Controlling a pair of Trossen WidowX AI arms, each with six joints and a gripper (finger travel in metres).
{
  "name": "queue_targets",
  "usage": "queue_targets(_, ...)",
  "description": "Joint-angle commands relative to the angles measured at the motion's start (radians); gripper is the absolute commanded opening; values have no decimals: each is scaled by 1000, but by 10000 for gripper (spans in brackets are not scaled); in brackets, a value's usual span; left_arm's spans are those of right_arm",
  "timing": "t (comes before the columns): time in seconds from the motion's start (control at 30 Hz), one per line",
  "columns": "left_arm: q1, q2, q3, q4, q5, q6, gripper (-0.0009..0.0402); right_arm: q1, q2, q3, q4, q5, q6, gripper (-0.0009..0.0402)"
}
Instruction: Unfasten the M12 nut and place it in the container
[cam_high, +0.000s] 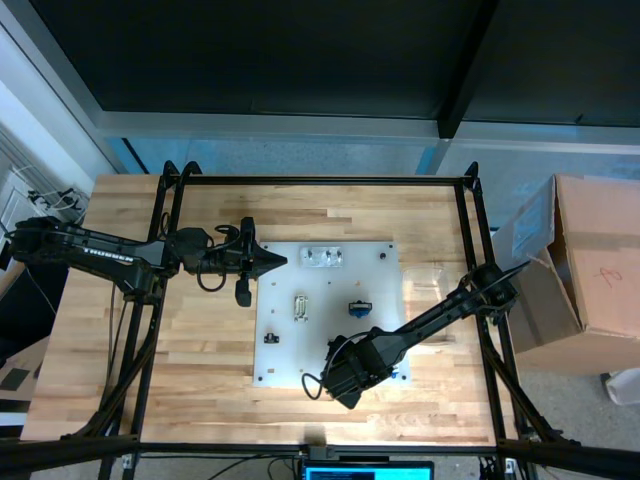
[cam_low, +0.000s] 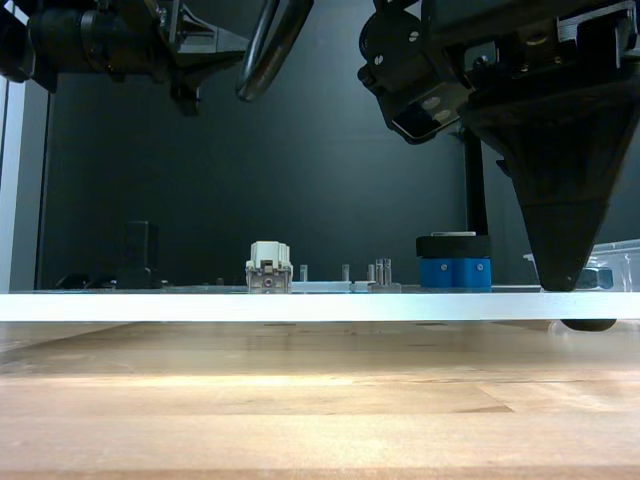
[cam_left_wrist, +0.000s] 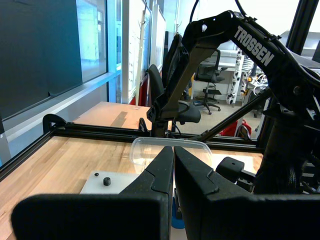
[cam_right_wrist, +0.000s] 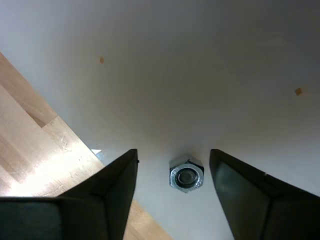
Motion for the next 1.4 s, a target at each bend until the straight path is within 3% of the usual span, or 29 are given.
queue_targets(0.03,0,0,0,0,0,0,0,0,-1,0,-3,1,-2,130)
queue_targets(0.33,0,0,0,0,0,0,0,-1,-1,0,-3,2,-12,-4)
queue_targets(0.53,0,0,0,0,0,0,0,-1,-7,0,-6,2,-38,17)
queue_targets(1.07,0,0,0,0,0,0,0,11,-121,0,-52,18,-138,17)
queue_targets(1.4,0,0,0,0,0,0,0,23,-121,-2,-74,10,-230,-1)
